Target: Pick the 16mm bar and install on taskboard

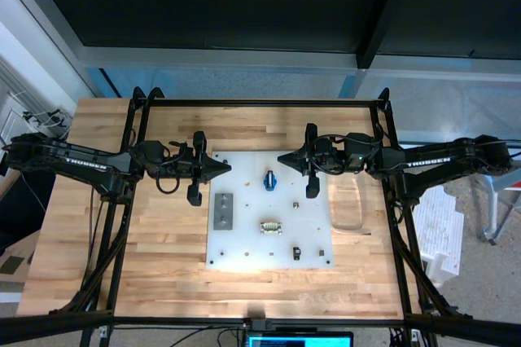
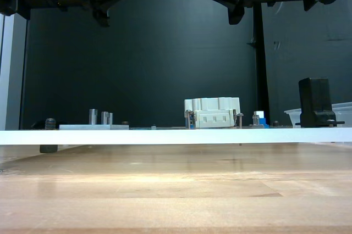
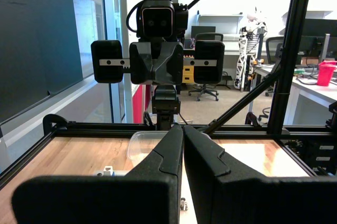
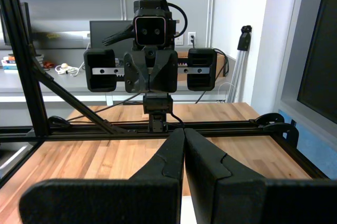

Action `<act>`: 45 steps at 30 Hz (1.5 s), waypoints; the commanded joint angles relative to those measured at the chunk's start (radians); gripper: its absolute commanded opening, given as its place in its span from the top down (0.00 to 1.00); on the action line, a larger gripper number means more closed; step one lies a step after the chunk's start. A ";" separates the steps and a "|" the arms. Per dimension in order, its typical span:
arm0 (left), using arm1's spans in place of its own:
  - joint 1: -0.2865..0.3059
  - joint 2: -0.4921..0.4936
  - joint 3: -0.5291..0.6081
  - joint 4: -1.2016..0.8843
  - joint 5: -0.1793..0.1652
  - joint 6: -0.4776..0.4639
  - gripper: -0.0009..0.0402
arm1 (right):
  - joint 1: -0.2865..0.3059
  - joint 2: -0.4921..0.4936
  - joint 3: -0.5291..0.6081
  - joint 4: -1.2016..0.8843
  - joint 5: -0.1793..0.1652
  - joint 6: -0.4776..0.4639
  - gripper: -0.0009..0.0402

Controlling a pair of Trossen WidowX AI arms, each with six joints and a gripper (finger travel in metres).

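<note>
The taskboard (image 1: 244, 249) is a white square plate in the middle of the table, carrying a grey two-hole block (image 1: 224, 210) and a blue knob (image 1: 270, 178). In the low view, short grey round pegs (image 2: 93, 116) stand at the grey block (image 2: 93, 127); I cannot tell which, if any, is the 16mm bar. My left gripper (image 1: 228, 166) hovers high over the board's far left corner, shut and empty, its fingers (image 3: 168, 150) pressed together. My right gripper (image 1: 281, 160) hovers over the board's far edge facing it, also shut and empty, with fingers (image 4: 171, 153) touching.
A white connector (image 1: 271, 226) and a small black part (image 1: 298, 252) sit on the board's near half. A clear plastic tray (image 1: 348, 204) lies right of the board. A black frame (image 1: 260, 103) surrounds the table. Bare wood lies left of and in front of the board.
</note>
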 commanded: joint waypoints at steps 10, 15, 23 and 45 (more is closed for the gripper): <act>0.000 0.000 0.000 0.000 0.000 0.000 0.98 | 0.002 0.001 -0.037 0.059 -0.026 0.002 0.98; 0.000 0.000 0.000 0.000 0.000 0.000 0.98 | 0.003 0.001 -0.062 0.079 -0.026 0.012 0.98; 0.000 0.000 0.000 0.000 0.000 0.000 0.98 | 0.009 0.001 -0.055 0.077 -0.026 0.014 0.98; 0.000 0.000 0.000 0.000 0.000 0.000 0.98 | 0.024 0.001 -0.024 0.029 -0.004 0.026 0.98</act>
